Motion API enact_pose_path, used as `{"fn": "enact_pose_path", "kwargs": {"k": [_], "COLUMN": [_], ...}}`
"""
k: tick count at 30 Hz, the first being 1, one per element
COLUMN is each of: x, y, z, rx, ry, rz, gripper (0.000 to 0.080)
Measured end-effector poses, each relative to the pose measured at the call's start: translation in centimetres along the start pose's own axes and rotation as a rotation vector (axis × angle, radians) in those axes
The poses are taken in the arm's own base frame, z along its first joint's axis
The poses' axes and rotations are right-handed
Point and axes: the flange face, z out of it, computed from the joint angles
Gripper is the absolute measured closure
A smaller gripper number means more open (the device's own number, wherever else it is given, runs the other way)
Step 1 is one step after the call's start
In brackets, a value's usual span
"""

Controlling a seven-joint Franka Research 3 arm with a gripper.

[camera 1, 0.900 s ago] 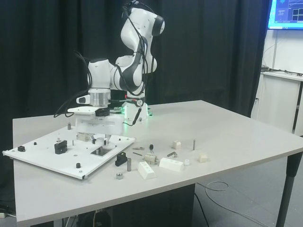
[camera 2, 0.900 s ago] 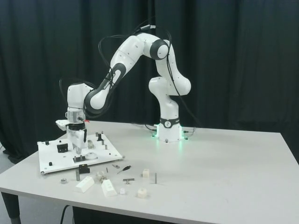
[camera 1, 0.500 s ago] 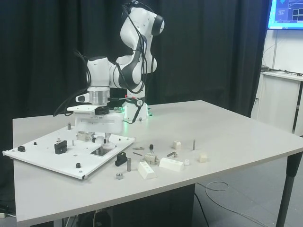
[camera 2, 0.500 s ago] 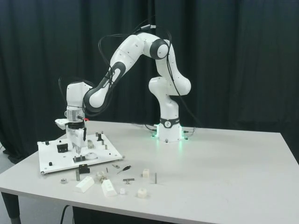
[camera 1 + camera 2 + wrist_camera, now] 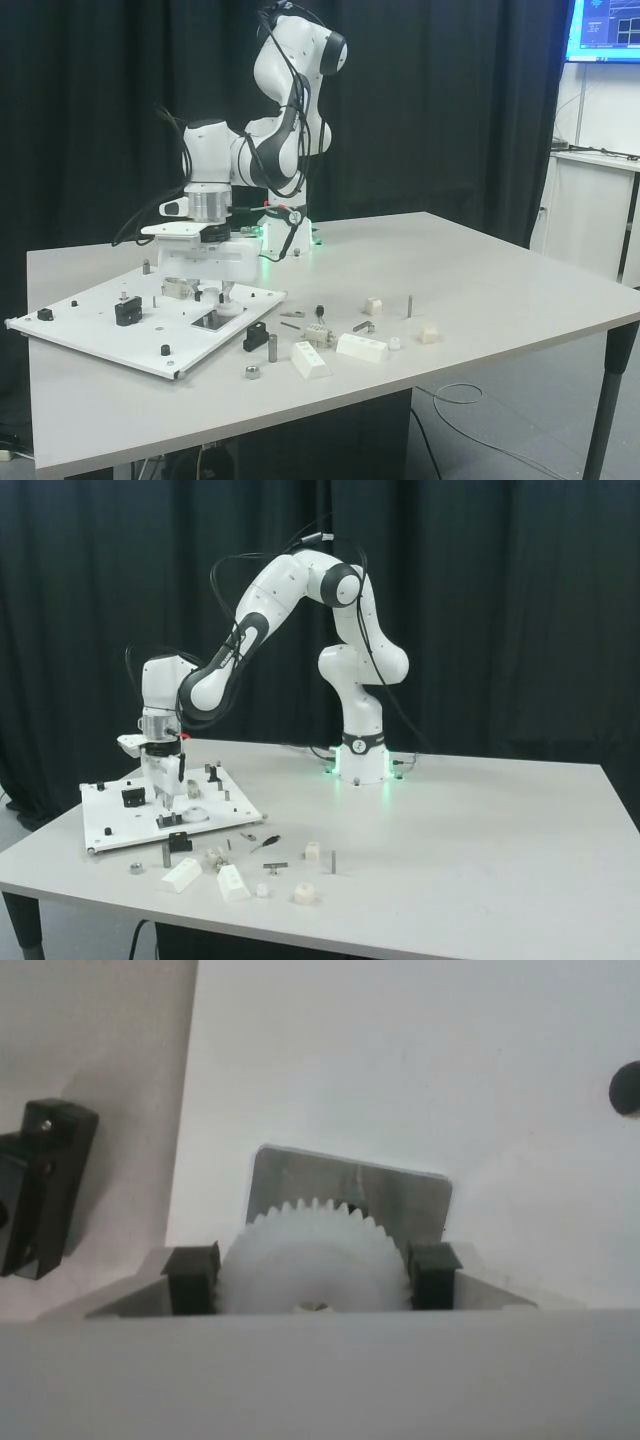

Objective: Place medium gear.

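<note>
In the wrist view a white toothed medium gear (image 5: 312, 1260) sits between my gripper's (image 5: 311, 1278) two black pads (image 5: 190, 1278), which press on its sides; the gripper is shut on the gear. Just beyond the gear lies a grey metal plate (image 5: 400, 1195) set in the white board (image 5: 400, 1060). In the first room view the gripper (image 5: 200, 293) hangs a little above the board (image 5: 90, 320), near the grey plate (image 5: 212, 320). The second room view has the gripper (image 5: 165, 792) over the board (image 5: 110, 825). From both room views the gear is hidden by the hand.
A black block (image 5: 40, 1190) lies on the table just off the board's edge, also visible as the black block (image 5: 257, 336). The board carries black knobs and small pegs (image 5: 127, 312). White blocks (image 5: 310, 360), a nut (image 5: 252, 372) and other small parts are scattered on the table beside the board.
The hand has risen a little above the board and shifted slightly toward the board's far side. Since half a second ago it has barely moved.
</note>
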Motion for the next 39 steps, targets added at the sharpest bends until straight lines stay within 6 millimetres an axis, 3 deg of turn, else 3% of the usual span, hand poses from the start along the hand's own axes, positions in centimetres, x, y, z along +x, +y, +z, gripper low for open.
{"fn": "enact_pose_path", "kwargs": {"k": [11, 20, 31, 39], "x": [-0.6, -2.8, -8.3, -13.8], "y": [-0.6, -2.6, -6.7, -9.7], "z": [0.1, 0.0, -0.8, -0.5], "rx": [0.001, 0.012, 0.038, 0.029], "ry": [-0.005, -0.022, -0.066, -0.098], "rz": [-0.014, -0.043, -0.085, -0.124], "gripper": [0.0403, 0.0403, 0.0403, 0.0403]}}
